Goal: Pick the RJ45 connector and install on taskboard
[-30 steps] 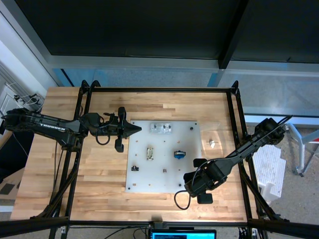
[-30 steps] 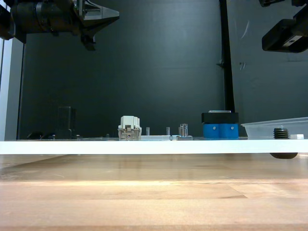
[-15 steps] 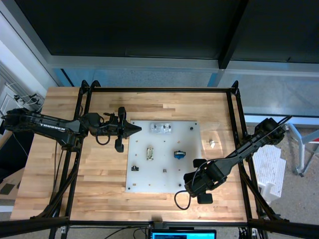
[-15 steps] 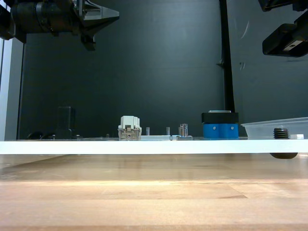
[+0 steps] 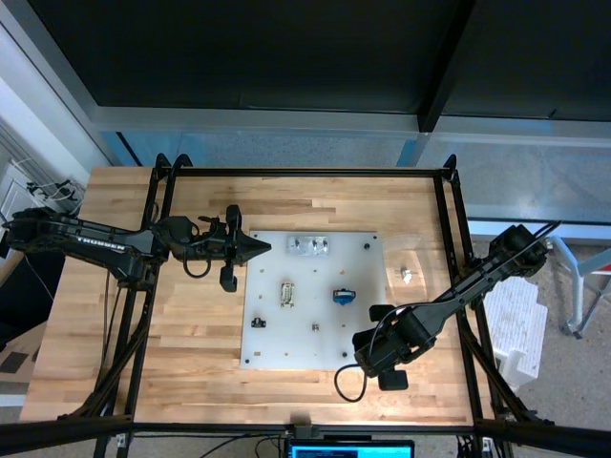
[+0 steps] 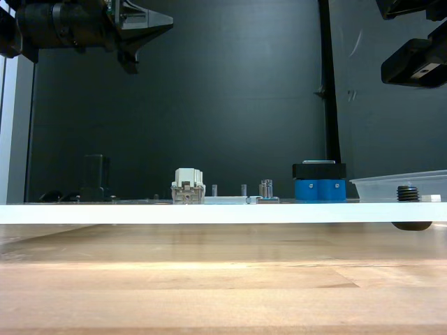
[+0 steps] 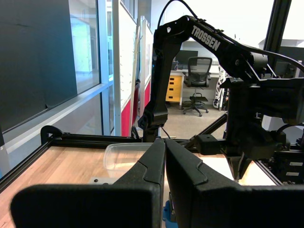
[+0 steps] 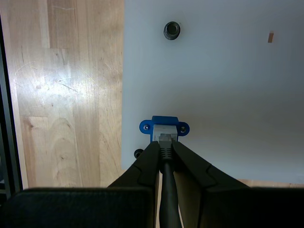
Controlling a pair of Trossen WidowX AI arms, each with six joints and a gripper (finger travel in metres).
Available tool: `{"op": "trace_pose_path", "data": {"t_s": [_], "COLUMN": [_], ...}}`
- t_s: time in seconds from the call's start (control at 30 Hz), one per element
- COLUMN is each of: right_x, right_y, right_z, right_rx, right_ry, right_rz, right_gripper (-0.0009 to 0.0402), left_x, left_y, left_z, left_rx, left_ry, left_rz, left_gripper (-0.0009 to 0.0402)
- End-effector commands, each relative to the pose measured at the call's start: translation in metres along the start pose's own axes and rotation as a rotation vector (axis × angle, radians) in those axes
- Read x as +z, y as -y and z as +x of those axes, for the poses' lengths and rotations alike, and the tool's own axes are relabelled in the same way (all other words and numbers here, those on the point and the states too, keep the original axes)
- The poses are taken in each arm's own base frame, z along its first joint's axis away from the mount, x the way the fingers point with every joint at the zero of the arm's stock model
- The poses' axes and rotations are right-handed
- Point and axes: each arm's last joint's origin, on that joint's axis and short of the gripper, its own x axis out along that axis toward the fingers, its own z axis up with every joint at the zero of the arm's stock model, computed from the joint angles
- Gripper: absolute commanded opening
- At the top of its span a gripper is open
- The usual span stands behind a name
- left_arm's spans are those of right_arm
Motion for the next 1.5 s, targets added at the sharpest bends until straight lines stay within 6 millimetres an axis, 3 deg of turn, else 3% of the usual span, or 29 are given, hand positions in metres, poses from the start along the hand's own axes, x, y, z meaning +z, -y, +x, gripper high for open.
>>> {"op": "trace_pose_path", "data": {"t_s": [0.03,0.67,1.2,1.5], "right_x": [0.0,0.0,-0.002,-0.012], "right_y": [0.0,0.0,0.001,0.007], "right_z": [0.002,-0.004,-0.014,-0.037], "right_rx": [-0.005,0.014,0.029,0.045], "right_ry": [-0.008,0.006,0.027,0.055], "right_rz": [0.001,0.0,0.006,0.013], "right_gripper": [0.0,0.0006,0.0154,0.02], "left_x": [0.0,0.0,0.0,0.0], "left_y": [0.0,0.0,0.0,0.0], "left_z": [0.0,0.0,0.0,0.0], "left_rx": [0.0,0.0,0.0,0.0], "left_ry": [0.0,0.0,0.0,0.0], "left_rz": [0.0,0.0,0.0,0.0], "left_gripper": [0.0,0.0,0.0,0.0]}}
